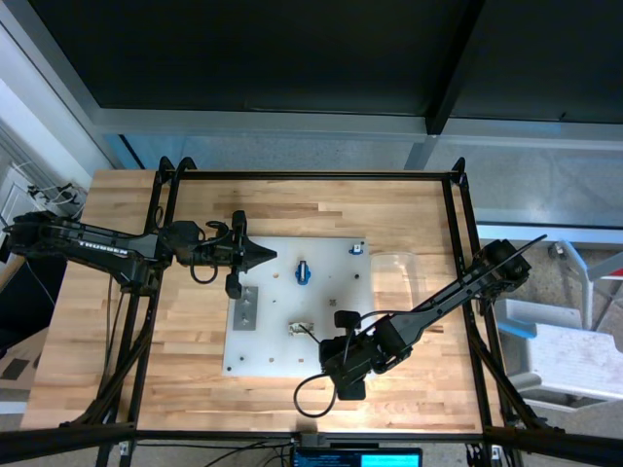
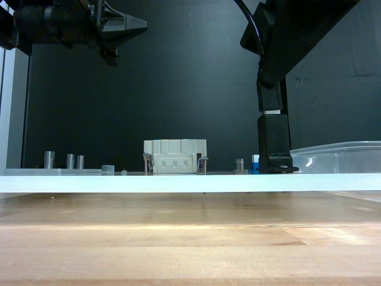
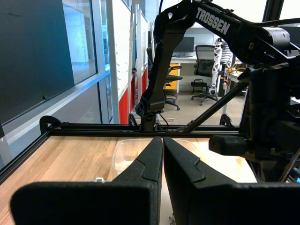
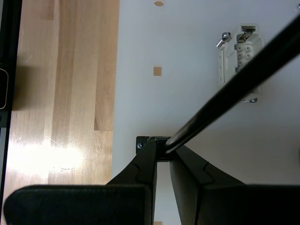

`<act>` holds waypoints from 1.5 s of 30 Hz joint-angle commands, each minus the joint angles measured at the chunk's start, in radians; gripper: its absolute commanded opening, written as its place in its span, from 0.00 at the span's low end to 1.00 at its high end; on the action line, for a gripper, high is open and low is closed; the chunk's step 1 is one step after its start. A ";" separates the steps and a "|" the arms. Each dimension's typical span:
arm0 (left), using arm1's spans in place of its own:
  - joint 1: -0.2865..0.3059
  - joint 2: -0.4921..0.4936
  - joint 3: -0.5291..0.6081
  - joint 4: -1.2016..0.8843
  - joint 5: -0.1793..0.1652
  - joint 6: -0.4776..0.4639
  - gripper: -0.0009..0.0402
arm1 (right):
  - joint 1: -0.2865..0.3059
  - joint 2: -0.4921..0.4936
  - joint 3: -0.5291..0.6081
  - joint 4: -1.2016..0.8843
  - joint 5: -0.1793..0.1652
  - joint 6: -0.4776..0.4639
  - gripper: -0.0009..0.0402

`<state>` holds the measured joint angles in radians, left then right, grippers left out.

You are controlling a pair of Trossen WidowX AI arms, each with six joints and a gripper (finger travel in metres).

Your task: Remove the USB connector from the USB hub and place in the container

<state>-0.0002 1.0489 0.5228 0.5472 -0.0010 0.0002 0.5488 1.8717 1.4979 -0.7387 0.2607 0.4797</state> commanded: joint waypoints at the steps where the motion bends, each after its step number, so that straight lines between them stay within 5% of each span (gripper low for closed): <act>1: 0.000 0.000 0.000 0.000 0.000 0.000 0.02 | 0.007 -0.005 -0.010 0.003 0.010 0.011 0.02; 9: 0.000 0.000 0.000 0.000 0.000 0.000 0.02 | 0.037 -0.058 -0.118 0.119 0.040 0.050 0.02; 16: 0.000 0.000 0.000 0.000 0.000 0.000 0.02 | 0.064 -0.099 -0.167 0.158 0.117 0.073 0.02; 22: 0.000 0.000 0.000 0.000 0.000 0.000 0.02 | 0.087 -0.123 -0.216 0.209 0.140 0.100 0.02; 29: 0.000 0.000 0.000 0.000 0.000 0.000 0.02 | 0.095 -0.128 -0.234 0.238 0.137 0.106 0.02; 45: 0.000 0.000 0.000 0.000 0.000 0.000 0.02 | 0.059 -0.079 -0.114 0.085 0.030 0.009 0.02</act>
